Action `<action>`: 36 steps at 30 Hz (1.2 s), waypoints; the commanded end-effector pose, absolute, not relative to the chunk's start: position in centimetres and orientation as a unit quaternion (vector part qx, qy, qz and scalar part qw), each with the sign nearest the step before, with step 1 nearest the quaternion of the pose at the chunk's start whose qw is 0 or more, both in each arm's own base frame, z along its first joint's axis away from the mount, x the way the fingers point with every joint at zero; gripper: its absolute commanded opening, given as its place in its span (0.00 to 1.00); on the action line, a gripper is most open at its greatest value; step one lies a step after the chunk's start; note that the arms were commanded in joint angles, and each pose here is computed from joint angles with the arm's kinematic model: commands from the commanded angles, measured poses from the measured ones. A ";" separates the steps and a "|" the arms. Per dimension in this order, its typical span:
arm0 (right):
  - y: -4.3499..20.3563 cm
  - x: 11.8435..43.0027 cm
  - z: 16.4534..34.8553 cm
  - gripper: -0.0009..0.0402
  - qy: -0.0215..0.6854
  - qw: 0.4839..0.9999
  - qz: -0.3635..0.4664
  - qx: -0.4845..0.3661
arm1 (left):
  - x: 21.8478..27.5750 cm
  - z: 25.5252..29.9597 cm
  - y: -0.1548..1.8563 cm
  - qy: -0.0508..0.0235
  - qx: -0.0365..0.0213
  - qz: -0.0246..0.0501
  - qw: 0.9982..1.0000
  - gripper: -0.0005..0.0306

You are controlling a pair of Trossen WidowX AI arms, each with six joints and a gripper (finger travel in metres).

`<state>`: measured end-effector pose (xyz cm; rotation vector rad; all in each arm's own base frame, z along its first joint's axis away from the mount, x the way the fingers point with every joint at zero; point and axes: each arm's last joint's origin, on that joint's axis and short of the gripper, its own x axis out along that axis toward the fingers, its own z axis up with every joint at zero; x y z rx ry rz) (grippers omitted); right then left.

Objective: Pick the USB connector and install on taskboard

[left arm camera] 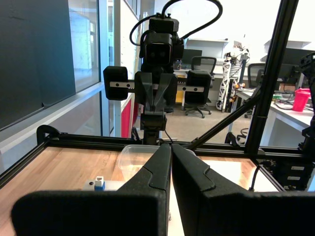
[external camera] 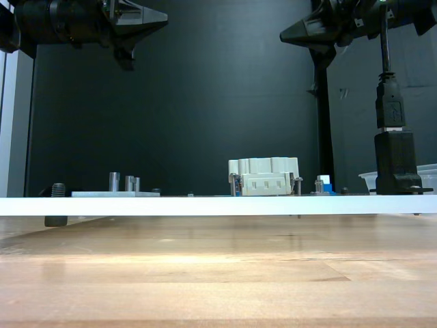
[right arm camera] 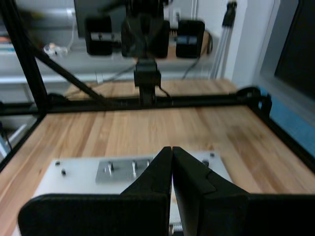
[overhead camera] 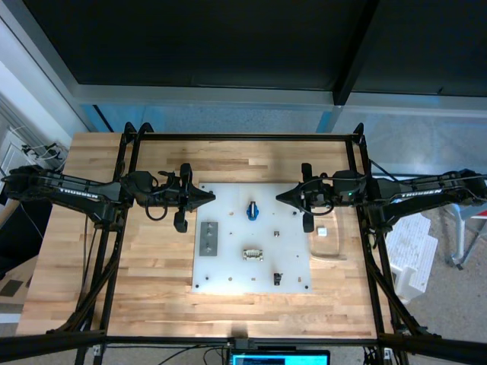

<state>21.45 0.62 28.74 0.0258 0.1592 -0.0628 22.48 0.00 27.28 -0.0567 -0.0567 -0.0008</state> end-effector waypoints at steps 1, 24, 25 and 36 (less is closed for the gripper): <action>0.6 21.5 28.5 0.02 0.046 0.998 -0.030 0.016 | 22.49 27.27 0.00 -0.028 -0.028 -0.001 0.999 0.02; -0.1 21.3 27.8 0.02 -0.013 1.000 -0.017 0.023 | 22.48 27.28 0.00 -0.029 -0.028 -0.001 0.999 0.02; -0.2 21.3 27.8 0.02 -0.010 1.000 -0.018 0.024 | 22.48 27.28 0.00 -0.029 -0.028 -0.001 0.999 0.02; -0.2 21.4 28.8 0.02 -0.009 1.000 -0.015 0.019 | 22.48 27.28 0.00 -0.029 -0.028 -0.001 0.999 0.02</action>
